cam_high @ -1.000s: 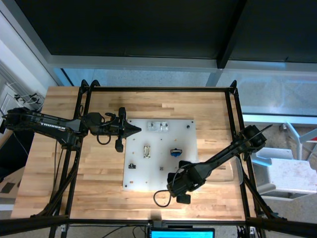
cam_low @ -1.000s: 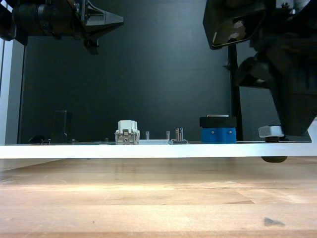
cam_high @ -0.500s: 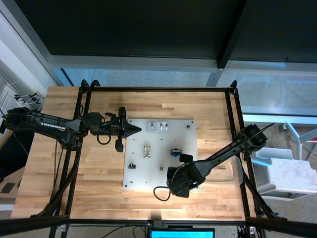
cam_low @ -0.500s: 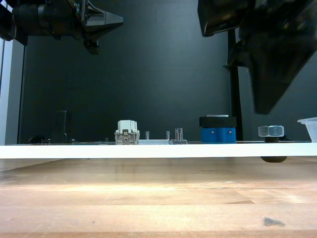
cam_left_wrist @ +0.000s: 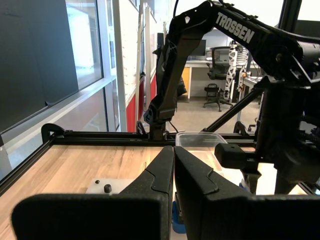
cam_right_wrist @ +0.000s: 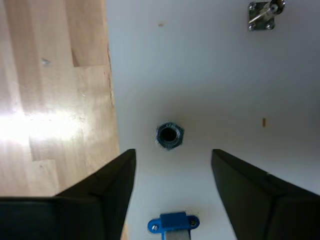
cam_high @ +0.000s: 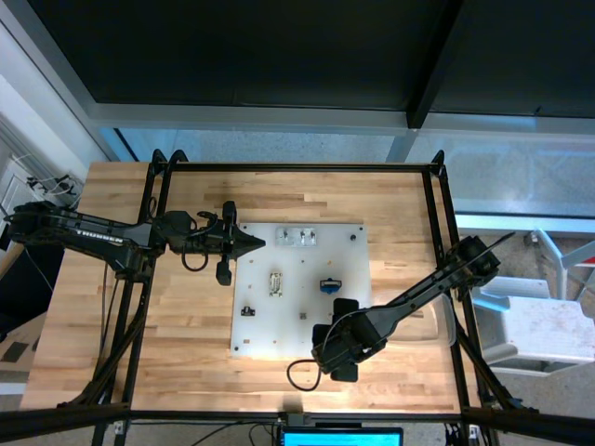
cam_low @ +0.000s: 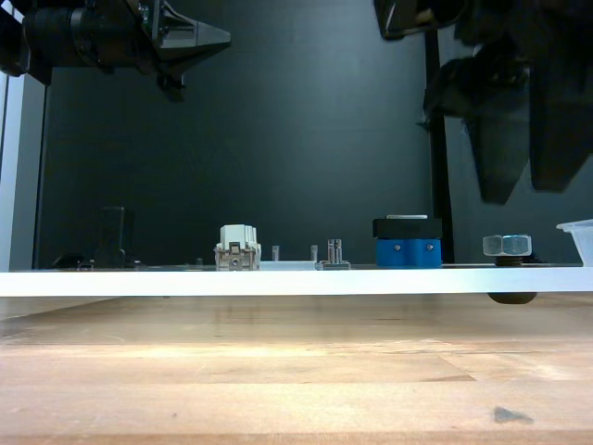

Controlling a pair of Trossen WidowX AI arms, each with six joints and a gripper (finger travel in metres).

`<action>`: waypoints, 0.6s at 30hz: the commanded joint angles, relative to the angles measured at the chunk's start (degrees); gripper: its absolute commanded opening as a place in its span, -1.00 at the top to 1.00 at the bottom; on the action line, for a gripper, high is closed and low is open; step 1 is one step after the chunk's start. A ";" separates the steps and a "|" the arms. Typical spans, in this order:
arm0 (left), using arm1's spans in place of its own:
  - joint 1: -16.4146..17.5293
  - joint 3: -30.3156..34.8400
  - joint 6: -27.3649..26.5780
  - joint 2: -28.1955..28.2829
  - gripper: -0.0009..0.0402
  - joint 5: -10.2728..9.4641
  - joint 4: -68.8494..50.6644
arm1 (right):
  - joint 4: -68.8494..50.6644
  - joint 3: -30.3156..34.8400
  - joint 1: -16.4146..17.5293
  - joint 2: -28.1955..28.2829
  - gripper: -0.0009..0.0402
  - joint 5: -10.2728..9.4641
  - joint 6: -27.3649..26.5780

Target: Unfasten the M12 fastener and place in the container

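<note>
Wood table (cam_high: 186, 307), high view: left gripper (cam_high: 249, 242) parked off board's (cam_high: 279, 325) far left; right gripper (cam_high: 344, 311) held over near right edge. Low view: M12 nut (cam_low: 507, 246) seen on its stud (cam_low: 507, 262) below spread right gripper, container (cam_low: 579, 234) just beside. Left wrist view: fingers (cam_left_wrist: 160, 170) closed together. Right wrist view: nut framed between parted fingers (cam_right_wrist: 117, 180).

Table (cam_high: 93, 307) and white board (cam_high: 265, 321) are taken in whole from above the near edge, angled down and away (high cam). The low cam is set level at tabletop ht, close to the board. The left wrist cam is aimed along the left gripper (cam_left_wrist: 173, 150), over the board's far-left corner, twd the right arm (cam_left_wrist: 200, 60). The cam on the right gripper (cam_right_wrist: 173, 152) is pointed straight down at the near-right board. Its nut (cam_right_wrist: 170, 135) is shared w/ the low view.
</note>
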 commanded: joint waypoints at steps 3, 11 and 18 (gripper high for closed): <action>0.00 0.02 0.02 0.02 0.96 0.02 0.00 | 0.74 -0.02 0.00 1.51 -0.21 0.26 -0.31; 0.02 0.02 0.02 0.02 0.96 0.00 0.02 | 2.34 -0.59 -0.04 1.95 -0.11 0.33 -1.53; 0.02 0.02 0.02 0.02 0.96 0.00 0.02 | 4.35 -2.34 -0.13 1.95 0.02 0.28 -1.64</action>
